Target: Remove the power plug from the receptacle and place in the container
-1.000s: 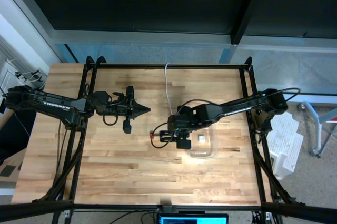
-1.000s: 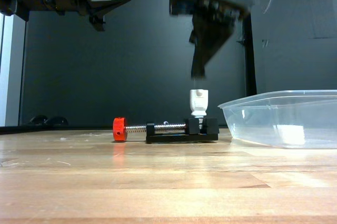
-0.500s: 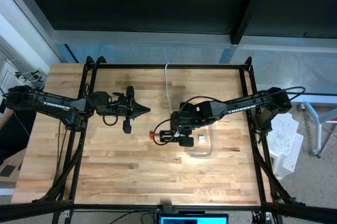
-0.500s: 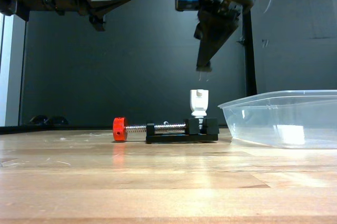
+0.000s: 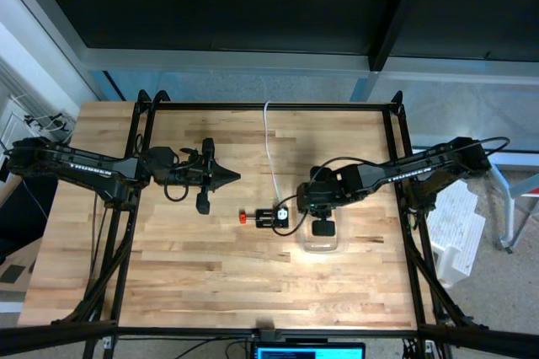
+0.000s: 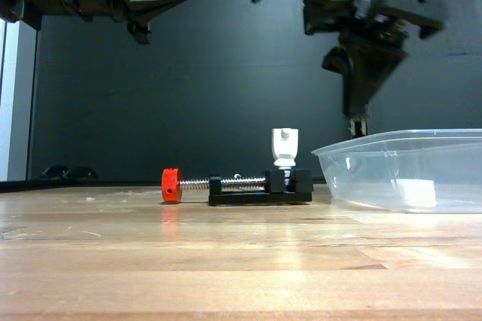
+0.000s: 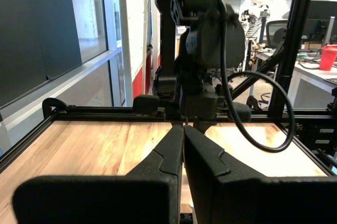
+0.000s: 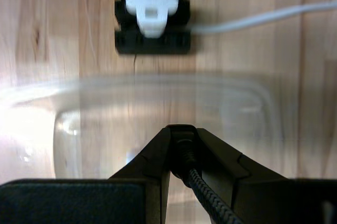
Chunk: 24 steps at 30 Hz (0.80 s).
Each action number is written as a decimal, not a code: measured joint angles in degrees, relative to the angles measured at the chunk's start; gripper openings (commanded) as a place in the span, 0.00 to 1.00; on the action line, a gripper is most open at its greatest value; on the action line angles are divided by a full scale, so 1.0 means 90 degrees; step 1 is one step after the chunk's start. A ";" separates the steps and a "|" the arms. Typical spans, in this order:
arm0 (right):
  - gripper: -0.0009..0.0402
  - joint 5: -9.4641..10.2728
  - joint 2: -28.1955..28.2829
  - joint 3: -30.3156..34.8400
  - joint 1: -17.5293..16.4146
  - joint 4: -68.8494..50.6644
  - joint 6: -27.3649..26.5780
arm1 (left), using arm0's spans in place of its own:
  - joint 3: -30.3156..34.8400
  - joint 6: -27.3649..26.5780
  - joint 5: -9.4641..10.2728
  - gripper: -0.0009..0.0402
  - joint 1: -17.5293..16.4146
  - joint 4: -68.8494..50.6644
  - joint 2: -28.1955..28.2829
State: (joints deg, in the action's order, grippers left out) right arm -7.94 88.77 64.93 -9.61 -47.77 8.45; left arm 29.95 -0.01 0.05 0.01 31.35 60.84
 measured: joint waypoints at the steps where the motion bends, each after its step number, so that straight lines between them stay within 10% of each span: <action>1: 0.02 -0.0005 -0.0017 -0.0107 -0.0010 0.0029 0.0000 | -0.0002 0.0000 0.0000 0.02 0.0000 0.0000 0.0000; 11: 0.09 -0.0503 -0.0019 -0.0729 -0.0199 0.0347 0.0022 | -0.0002 -0.0002 -0.0002 0.02 0.0000 0.0000 0.0000; 24: 0.39 -0.0505 -0.0017 -0.0794 -0.0328 0.0721 0.0219 | -0.0002 -0.0002 0.0000 0.02 0.0000 0.0000 0.0002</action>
State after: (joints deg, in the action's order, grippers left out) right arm -12.49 88.62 57.78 -12.56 -41.28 10.41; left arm 29.93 -0.03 0.05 0.01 31.35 60.86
